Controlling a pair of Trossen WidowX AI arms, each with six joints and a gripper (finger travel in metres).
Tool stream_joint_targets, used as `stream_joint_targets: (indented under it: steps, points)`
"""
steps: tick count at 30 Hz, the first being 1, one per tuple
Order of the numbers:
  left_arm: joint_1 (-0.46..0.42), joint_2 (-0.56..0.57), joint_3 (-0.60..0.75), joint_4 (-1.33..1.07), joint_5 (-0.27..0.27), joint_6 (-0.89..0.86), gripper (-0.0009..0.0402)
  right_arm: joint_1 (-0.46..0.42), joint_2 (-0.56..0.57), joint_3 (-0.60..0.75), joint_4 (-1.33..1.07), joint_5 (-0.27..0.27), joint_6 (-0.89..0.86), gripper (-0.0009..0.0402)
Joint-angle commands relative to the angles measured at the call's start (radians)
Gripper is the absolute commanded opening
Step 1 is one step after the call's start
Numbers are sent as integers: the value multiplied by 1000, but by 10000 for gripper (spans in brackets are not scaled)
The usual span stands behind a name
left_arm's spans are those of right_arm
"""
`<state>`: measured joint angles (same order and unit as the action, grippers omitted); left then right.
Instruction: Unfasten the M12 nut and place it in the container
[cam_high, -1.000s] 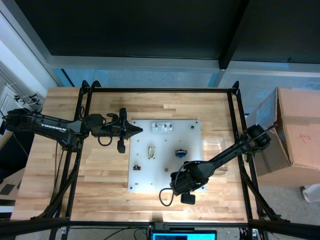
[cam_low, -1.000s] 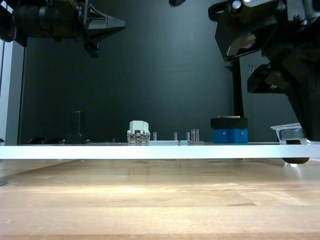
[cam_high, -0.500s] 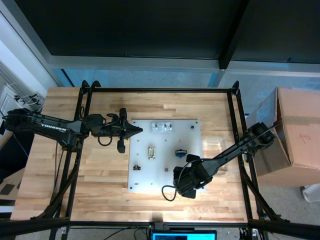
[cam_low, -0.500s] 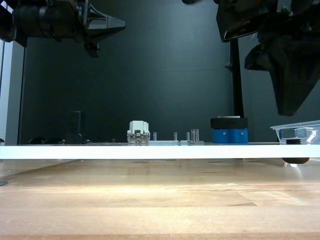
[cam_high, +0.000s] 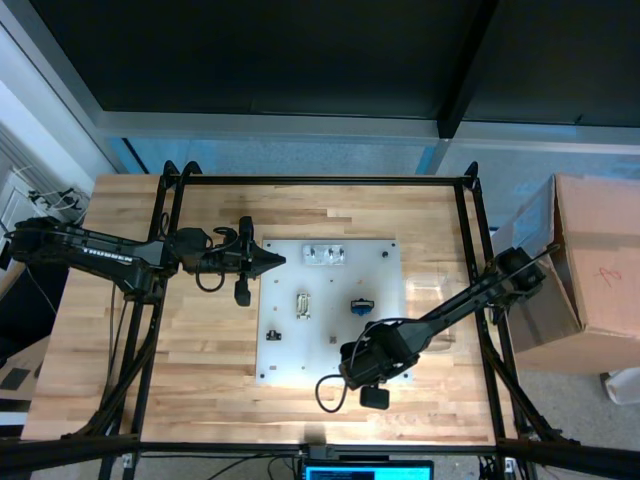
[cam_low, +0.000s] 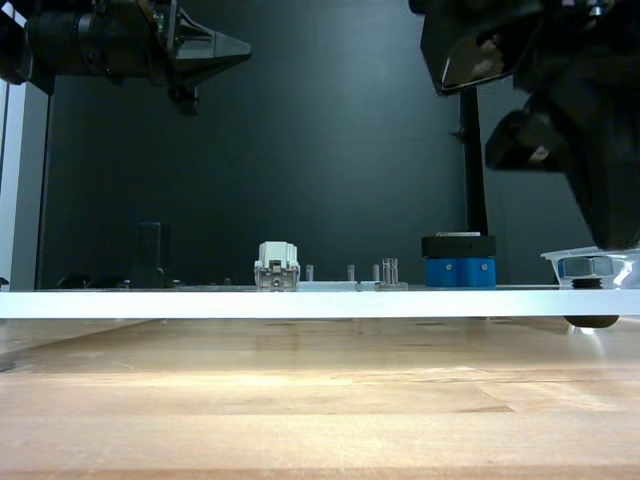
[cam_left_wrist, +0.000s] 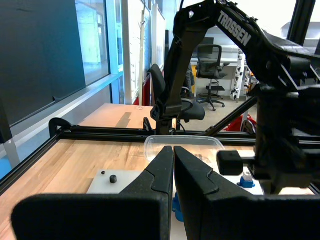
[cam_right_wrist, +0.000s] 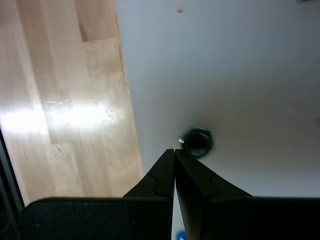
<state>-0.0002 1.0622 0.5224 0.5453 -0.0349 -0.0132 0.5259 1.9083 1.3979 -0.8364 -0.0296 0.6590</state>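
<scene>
The silver nut (cam_low: 589, 267) sits on its black stud (cam_low: 590, 283) at the near right edge of the white board (cam_high: 290, 350). In the right wrist view the nut (cam_right_wrist: 196, 141) lies just beside the tips of my right gripper (cam_right_wrist: 174, 151), whose fingers are shut with nothing between them. My right gripper (cam_low: 612, 238) hangs just above the nut and hides it in the high view (cam_high: 388, 364). The clear container (cam_high: 432, 288) stands to the right of the board, and I cannot make out anything in it. My left gripper (cam_high: 276, 260) hovers shut at the board's far left edge, holding nothing.
A blue block (cam_high: 361, 306), a white connector (cam_high: 303, 305) and small posts stand on the board. A cardboard box (cam_high: 590, 270) is off the table's right edge. Black frame rails run around the table. My left gripper (cam_left_wrist: 173, 150) looks across at the right arm.
The right gripper lifted off the nut and turned, then came back down to just above it. The nut stayed on its stud. The left arm has not moved.
</scene>
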Motion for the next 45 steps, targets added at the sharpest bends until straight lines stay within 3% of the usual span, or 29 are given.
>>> stream_joint_targets:
  steps: [1,10,12,15,16,20,22,30,41,45]
  points:
    - [0,0,0,0,0,0,0,1,12,-7,23,-1,-5,0]
    - [0,0,0,0,0,0,0,2,11,-18,-7,33,-3,0]
    - [0,0,0,0,0,0,0,2,2,-17,-75,76,14,0]
    - [0,0,0,0,0,0,0,3,-14,-2,-205,203,67,0]
    - [0,0,0,0,0,0,0,3,-22,0,-217,221,72,0]
    - [0,0,0,0,0,0,0,3,-40,0,-208,217,85,0]
    - [0,0,0,0,0,0,0,4,-40,0,-197,190,84,0]
    - [0,0,0,0,0,0,0,4,-50,0,-50,-92,-5,0]
    - [0,0,0,0,0,0,0,0,8,-16,-6,-65,-84,0]
    - [0,0,0,0,0,0,0,-1,12,-16,-11,-11,-83,0]
